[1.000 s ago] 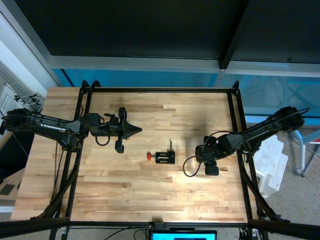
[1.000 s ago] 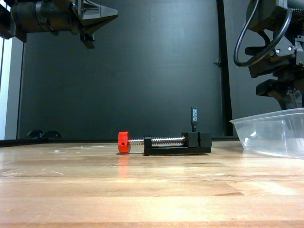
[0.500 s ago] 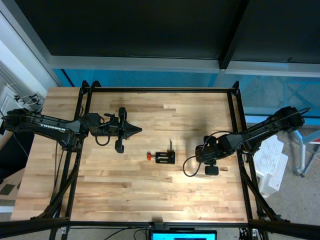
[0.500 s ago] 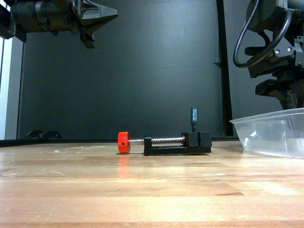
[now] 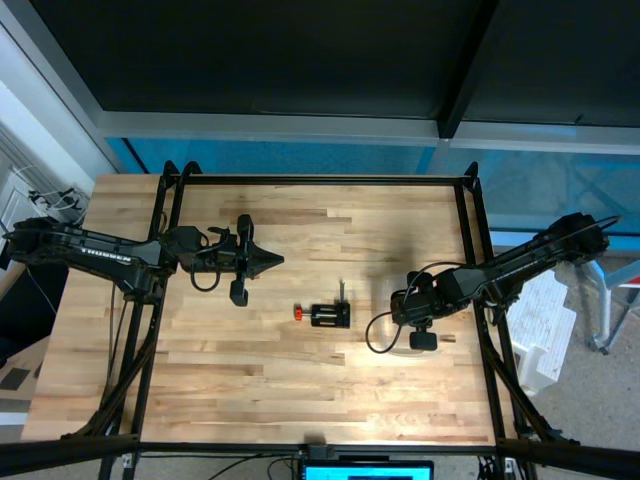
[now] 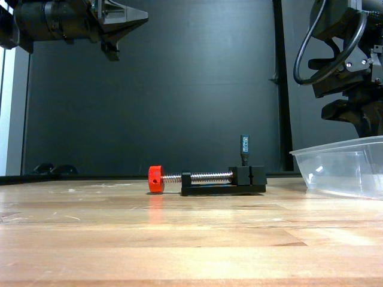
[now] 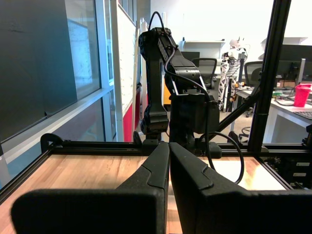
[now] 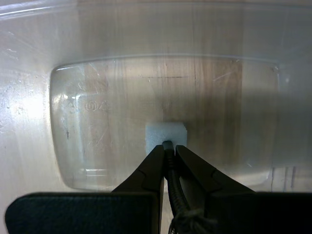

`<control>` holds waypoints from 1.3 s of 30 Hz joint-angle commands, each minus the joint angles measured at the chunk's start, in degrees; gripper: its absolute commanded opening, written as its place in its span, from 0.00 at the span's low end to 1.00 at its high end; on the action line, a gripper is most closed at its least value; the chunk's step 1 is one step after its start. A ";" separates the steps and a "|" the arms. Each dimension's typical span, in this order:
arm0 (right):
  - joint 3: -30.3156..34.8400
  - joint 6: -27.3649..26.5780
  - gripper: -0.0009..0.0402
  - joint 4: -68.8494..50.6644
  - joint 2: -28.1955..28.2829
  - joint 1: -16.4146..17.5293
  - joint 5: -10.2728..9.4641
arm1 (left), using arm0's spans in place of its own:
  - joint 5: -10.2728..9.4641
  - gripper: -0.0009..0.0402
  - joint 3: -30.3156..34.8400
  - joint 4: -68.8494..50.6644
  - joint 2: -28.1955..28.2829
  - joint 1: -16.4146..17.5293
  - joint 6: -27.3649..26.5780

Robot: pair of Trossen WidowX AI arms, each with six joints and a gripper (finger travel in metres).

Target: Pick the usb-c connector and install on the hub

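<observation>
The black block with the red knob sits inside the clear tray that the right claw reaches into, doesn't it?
No. The low view shows the block on the wooden table, outside the tray. The right gripper does reach into that tray, shut on a whitish piece; the left gripper, shut, hangs high over the table's left side.

We were in a robotics lab set inside an open office. Two black robot arms worked over a wooden table (image 5: 250, 380) ringed by a black metal frame (image 5: 320, 181). The left gripper (image 5: 276, 261) hung closed above the wood. The right gripper (image 8: 167, 145) was down in a clear tray (image 6: 341, 170), pinching the usb-c connector (image 8: 166, 132). Beyond the frame we saw a desk (image 7: 288, 108), an office chair (image 7: 207, 66) and glass partitions (image 7: 83, 53).
</observation>
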 commanded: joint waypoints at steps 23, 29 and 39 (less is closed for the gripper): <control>7.06 -2.84 0.02 -10.10 -2.12 -0.07 -0.02 | 0.02 0.02 0.00 0.02 0.00 0.02 0.02; 12.09 -2.58 0.02 -15.76 -3.13 -0.17 0.24 | 0.02 0.02 0.00 0.02 0.00 0.02 0.02; 16.63 -2.51 0.02 -19.91 -3.89 -0.15 0.22 | 0.02 0.02 0.00 0.02 0.00 0.02 0.02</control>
